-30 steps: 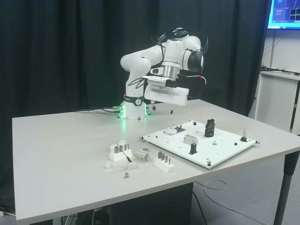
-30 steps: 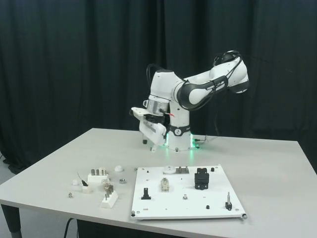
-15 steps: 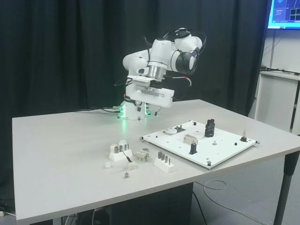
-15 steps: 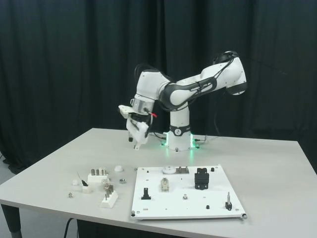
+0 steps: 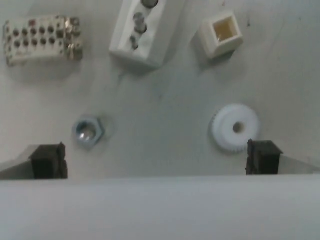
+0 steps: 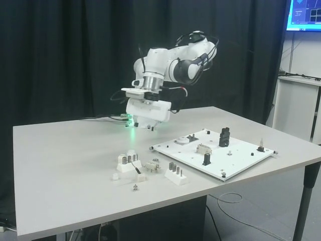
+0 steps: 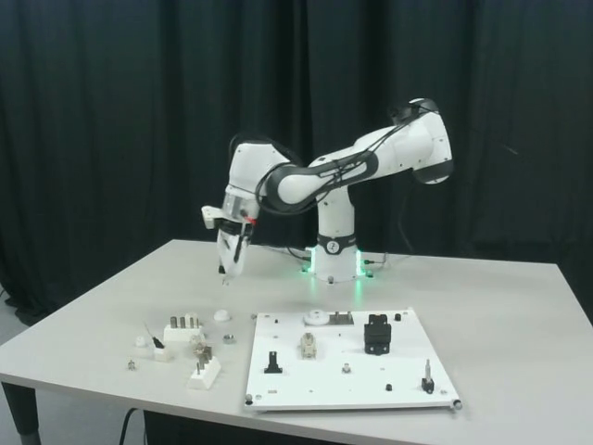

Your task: Pick round peg 4.

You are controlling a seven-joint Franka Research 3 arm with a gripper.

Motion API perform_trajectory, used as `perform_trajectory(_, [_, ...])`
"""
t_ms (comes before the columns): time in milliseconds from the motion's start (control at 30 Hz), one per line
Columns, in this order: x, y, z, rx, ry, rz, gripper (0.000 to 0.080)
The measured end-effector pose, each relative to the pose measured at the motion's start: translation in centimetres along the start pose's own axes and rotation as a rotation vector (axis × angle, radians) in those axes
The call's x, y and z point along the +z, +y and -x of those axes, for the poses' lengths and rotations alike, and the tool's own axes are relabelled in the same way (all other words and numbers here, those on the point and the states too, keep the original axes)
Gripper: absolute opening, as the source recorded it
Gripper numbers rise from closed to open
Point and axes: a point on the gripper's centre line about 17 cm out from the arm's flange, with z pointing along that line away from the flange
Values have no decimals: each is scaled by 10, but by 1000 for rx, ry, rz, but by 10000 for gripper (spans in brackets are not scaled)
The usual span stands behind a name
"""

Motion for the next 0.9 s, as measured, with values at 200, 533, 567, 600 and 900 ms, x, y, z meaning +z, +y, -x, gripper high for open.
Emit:
perform_trajectory(200, [14,8,-13,50,0,-10,800])
perform_trajectory(533, [29,19,-42,82,29,-6,800])
perform_trajectory(567, [30,20,-45,81,33,-5,800])
perform_trajectory(600, [31,21,-48,81,39,-4,800])
perform_trajectory(900, [41,22,-77,80,67,-3,800])
